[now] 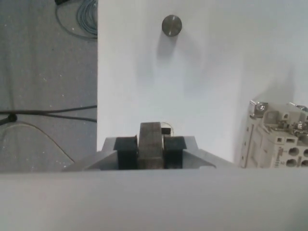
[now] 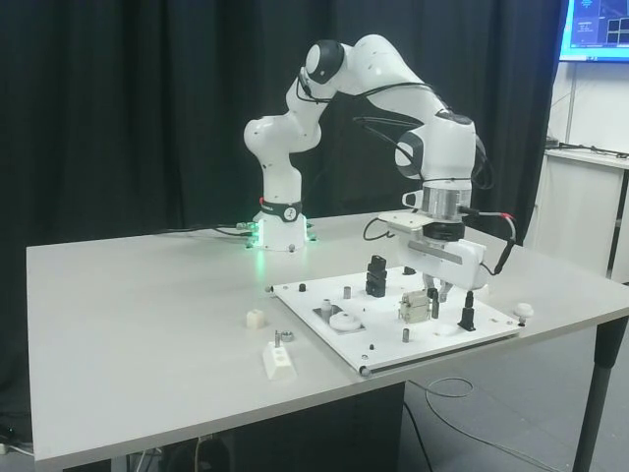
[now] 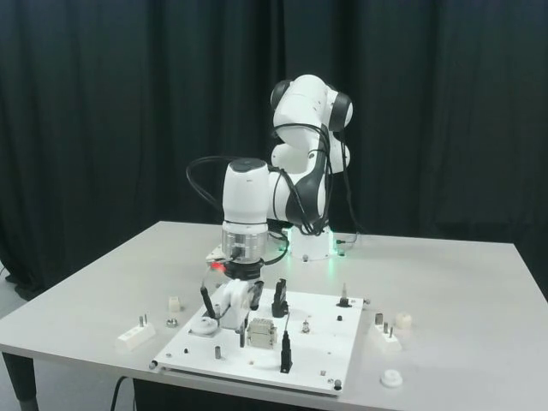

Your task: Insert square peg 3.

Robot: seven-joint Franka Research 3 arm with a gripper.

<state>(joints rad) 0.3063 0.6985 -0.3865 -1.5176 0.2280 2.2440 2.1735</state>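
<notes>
My gripper (image 1: 150,155) is shut on a grey square peg (image 1: 150,143), held upright between its black pads (image 1: 126,151). The peg hangs just above the white board (image 1: 207,86). A small dark mark (image 1: 166,129) shows on the board right behind the peg's tip, partly hidden by it. In the first room view the gripper (image 2: 434,298) stands over the board (image 2: 324,295) next to a pale connector block (image 2: 413,308). In the second room view the gripper (image 3: 243,332) is just left of that block (image 3: 260,330).
A round metal peg (image 1: 172,25) stands on the board, and the connector block (image 1: 274,142) is close beside the gripper. Black upright parts (image 2: 375,275) (image 2: 468,317) sit on the board. Small white parts (image 2: 278,359) (image 3: 385,334) lie on the grey table. Cables (image 1: 48,115) run on the floor past the board's edge.
</notes>
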